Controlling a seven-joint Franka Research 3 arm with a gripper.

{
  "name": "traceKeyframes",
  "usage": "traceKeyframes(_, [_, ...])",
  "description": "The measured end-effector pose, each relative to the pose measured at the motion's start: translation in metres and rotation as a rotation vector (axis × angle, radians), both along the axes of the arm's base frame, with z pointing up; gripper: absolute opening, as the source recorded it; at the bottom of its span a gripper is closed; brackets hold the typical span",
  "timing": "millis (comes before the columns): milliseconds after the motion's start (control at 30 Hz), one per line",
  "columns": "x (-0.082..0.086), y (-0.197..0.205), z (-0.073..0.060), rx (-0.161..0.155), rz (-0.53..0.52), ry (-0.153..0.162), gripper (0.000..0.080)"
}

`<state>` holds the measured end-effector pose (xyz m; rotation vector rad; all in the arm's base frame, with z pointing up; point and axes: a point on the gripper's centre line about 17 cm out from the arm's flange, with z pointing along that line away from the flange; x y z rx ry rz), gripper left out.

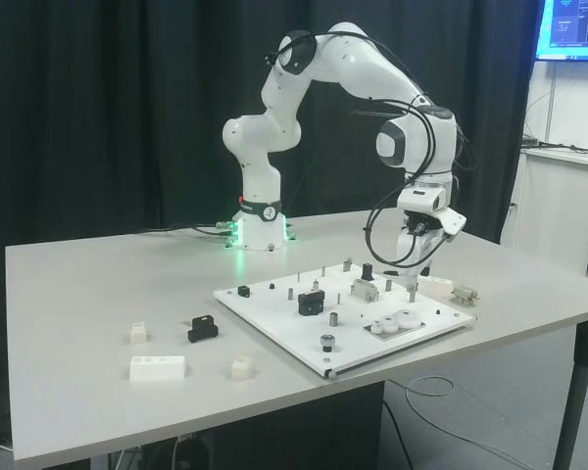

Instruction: Remove large gear.

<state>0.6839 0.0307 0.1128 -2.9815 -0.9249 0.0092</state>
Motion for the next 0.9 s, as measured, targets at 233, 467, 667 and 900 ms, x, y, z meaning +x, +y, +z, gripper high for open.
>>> traceKeyframes(233, [-0.002,-0.007,-0.005,-0.008,-0.002,0.009,0.0800])
traceKeyframes(467, [-0.003,-0.018,-0.013,-0.019,0.004,0.020,0.0800])
traceKeyframes(667, [-0.001,-0.023,-0.017,-0.022,0.026,0.021,0.0800])
traceKeyframes(900, [0.005,-0.027,-0.018,-0.025,0.056,0.015,0.0800])
